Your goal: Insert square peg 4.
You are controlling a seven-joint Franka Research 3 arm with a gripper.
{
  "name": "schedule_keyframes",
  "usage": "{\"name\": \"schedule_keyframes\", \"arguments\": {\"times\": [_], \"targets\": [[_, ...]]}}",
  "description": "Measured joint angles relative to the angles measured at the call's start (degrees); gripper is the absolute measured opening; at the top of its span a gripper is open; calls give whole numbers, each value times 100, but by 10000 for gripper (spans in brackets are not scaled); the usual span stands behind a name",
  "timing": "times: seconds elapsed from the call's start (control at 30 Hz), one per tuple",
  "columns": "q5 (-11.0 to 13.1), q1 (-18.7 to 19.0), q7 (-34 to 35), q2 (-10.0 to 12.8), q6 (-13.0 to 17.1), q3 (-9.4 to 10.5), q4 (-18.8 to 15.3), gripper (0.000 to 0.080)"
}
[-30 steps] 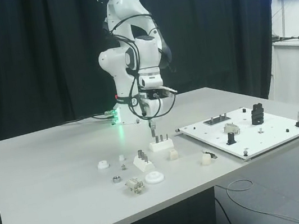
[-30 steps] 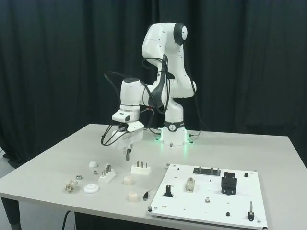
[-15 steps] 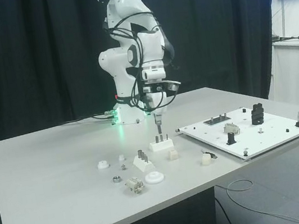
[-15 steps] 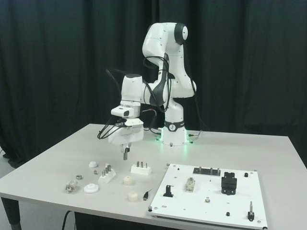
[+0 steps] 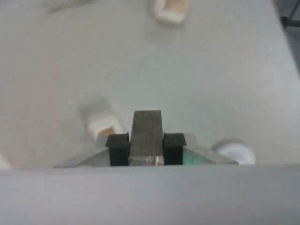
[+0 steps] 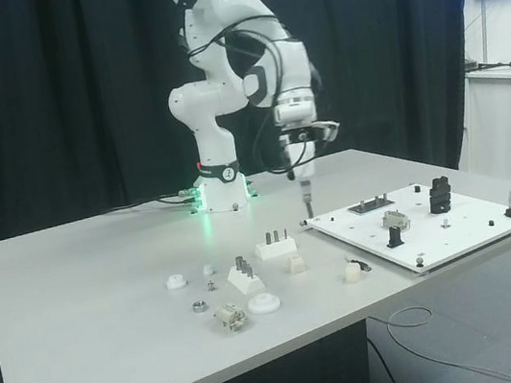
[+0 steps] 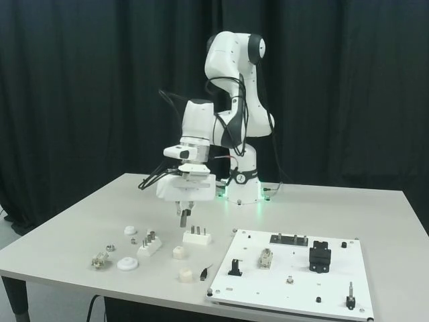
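My gripper (image 5: 146, 146) is shut on a grey square peg (image 5: 146, 129), which stands upright between the two black fingertips (image 5: 117, 144). In the first room view the gripper (image 6: 306, 195) hangs above the table with the peg (image 6: 308, 206) pointing down, just off the near corner of the white board (image 6: 456, 228). In the second room view the gripper (image 7: 182, 213) and peg (image 7: 182, 219) hover above and beside the white peg holder (image 7: 197, 237), which carries other pegs. The same holder (image 6: 276, 245) lies to the left of the peg in the first room view.
A second white holder (image 6: 244, 277) with pegs, a white disc (image 6: 265, 304), a white ring (image 6: 176, 283), small white blocks (image 6: 296, 264) and a connector (image 6: 230, 317) lie on the grey table. The board carries black fixtures (image 6: 441, 196). The wrist view shows a white block (image 5: 101, 124) below.
The arm has swung away from the white peg holder toward the white board, carrying the peg with it. The gripper stays shut on the peg.
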Motion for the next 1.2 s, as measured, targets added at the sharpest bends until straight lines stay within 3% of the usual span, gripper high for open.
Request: {"name": "schedule_keyframes", "arguments": {"times": [0.23,0.4,0.53,0.83,1.2], "targets": [[-558,1,1092,379,-454,247,714,152],[-869,0,1624,682,-1018,405,1299,152],[-962,-5,1794,924,-1517,526,1749,152],[-868,-37,2600,1455,-2444,754,2623,152],[-64,-51,3380,2038,-3151,851,3512,152]]}}
